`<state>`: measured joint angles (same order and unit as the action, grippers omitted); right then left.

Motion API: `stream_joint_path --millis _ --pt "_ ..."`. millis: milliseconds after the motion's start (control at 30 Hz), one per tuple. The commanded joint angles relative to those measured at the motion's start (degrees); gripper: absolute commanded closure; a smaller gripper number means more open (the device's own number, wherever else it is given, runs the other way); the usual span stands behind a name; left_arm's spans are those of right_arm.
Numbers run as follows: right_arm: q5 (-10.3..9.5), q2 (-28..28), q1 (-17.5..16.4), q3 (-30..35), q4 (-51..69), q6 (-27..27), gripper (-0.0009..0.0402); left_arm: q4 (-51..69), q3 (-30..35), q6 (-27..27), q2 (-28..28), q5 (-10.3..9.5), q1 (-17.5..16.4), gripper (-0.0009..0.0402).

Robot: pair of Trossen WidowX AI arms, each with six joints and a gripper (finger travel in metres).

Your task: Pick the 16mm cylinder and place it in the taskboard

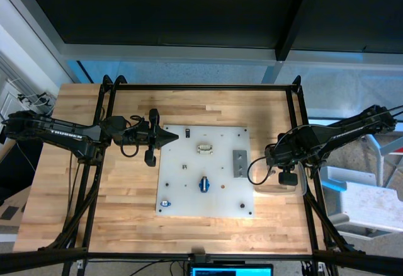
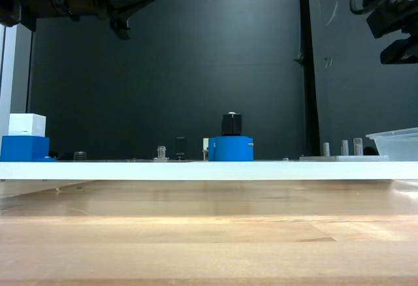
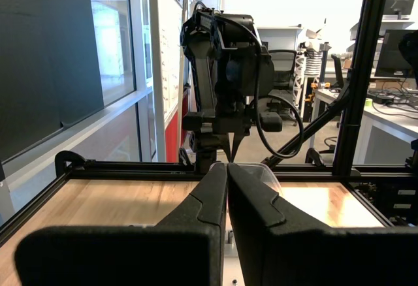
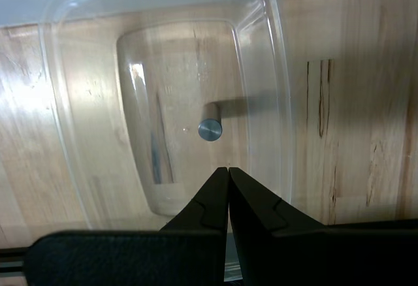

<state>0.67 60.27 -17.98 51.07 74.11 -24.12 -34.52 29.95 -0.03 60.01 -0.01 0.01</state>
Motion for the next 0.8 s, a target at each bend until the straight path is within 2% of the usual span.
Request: stream_joint_path --millis 33,600,800 --pt "1.31 0.00 -0.28 -0.42 -0.55 0.07 0.0386 -0.02 0.00 -0.02 0.00 0.00 0.00 0.0393" --pt "1.38 0.74 -1.18 -3.78 -5.90 -1.09 0.0261 -0.02 0.00 -0.02 0.00 0.00 0.00 0.0393" --pt "1.70 1.22 -1.70 -4.46 -5.92 -2.86 0.0234 -0.02 0.00 -0.02 0.00 0.00 -0.02 0.0393"
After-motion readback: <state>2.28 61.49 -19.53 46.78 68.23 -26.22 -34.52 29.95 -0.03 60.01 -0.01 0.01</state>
